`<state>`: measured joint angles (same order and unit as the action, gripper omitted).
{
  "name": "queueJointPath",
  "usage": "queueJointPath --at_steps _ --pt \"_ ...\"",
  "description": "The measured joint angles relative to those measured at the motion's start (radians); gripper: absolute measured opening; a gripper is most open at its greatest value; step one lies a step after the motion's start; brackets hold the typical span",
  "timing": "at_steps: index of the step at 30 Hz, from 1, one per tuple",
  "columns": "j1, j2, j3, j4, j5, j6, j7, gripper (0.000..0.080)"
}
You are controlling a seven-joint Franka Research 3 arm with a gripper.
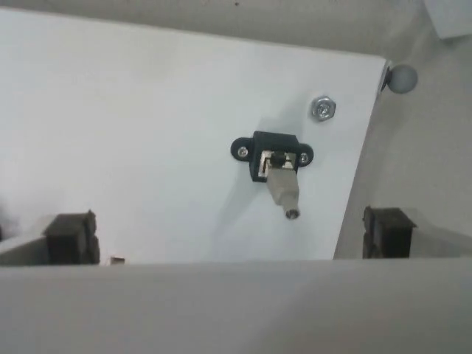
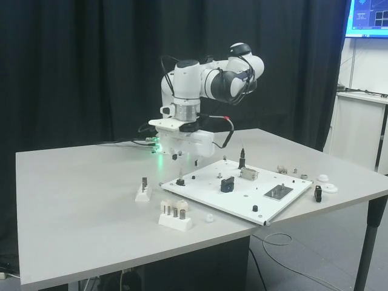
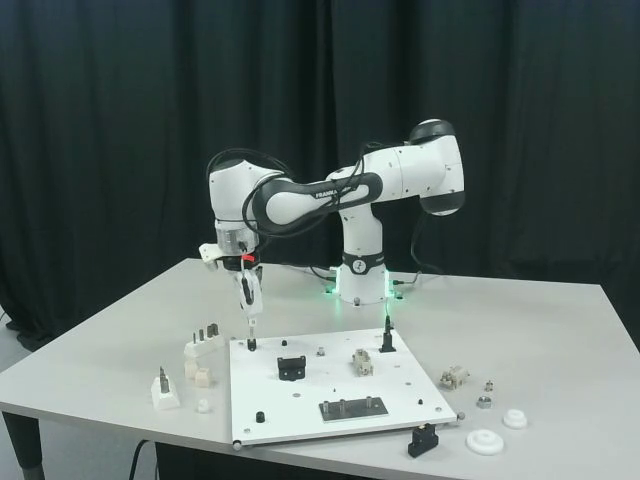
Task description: Pick small gear.
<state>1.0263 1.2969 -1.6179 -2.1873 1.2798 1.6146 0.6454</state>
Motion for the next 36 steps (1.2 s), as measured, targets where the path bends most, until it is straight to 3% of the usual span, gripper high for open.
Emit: queueJointPath --at_steps 36 --pt "0.017 -0.002 -0.014 0.009 -0.01 0.008 0.011 0.08"
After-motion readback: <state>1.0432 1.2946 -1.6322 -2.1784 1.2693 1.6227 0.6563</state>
